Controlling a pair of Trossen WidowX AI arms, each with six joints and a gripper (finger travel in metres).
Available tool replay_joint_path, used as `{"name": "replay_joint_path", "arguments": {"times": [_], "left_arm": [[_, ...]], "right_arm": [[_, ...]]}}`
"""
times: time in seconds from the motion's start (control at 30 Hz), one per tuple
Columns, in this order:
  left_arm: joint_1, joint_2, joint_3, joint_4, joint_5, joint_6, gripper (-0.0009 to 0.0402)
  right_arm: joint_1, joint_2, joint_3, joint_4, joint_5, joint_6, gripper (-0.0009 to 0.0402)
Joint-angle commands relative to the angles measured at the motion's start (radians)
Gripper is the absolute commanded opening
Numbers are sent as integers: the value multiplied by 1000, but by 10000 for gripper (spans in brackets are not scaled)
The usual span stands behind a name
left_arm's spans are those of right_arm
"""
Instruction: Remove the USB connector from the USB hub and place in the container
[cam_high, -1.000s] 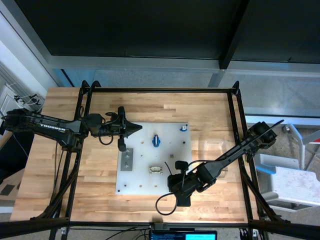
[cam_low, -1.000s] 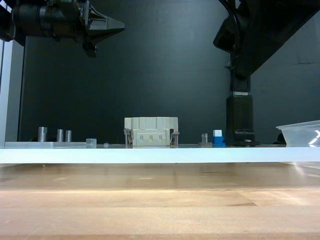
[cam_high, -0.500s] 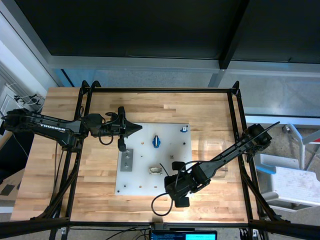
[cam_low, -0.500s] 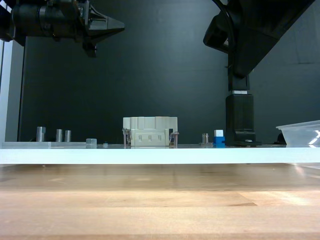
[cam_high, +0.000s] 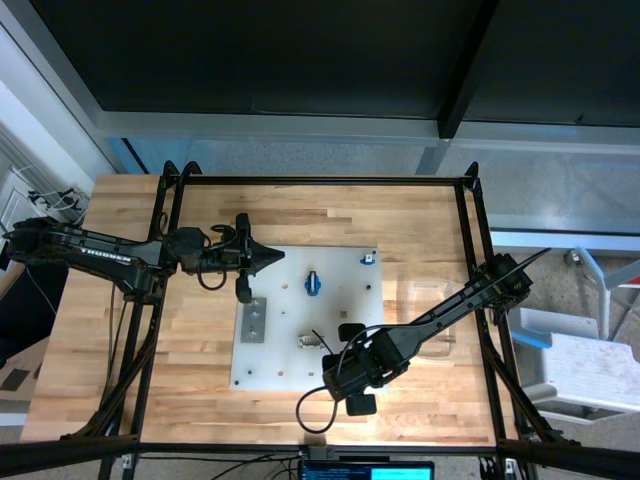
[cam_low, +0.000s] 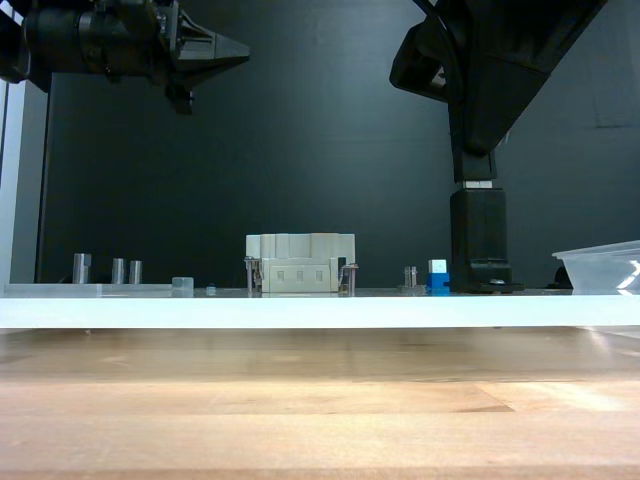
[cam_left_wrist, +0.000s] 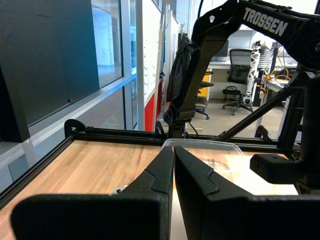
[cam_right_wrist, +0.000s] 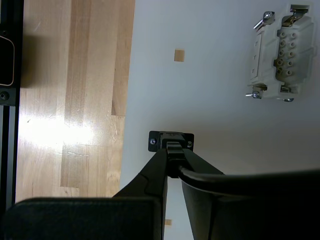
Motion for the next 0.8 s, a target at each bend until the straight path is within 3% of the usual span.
{"name": "replay_joint_path", "arguments": {"times": [0.03,0.33,0.5,0.8], "left_arm": [[0,0,0,0,0,0,1],[0,0,0,0,0,0,1],[0,0,0,0,0,0,1],[0,0,0,0,0,0,1]], "right_arm": [[0,0,-1,-5,-1,7,0],[12,-49,-78,72,21,39,0],[27,-93,-118,84,89,46,0],[42,-163,-235,201,112,70,0]]}}
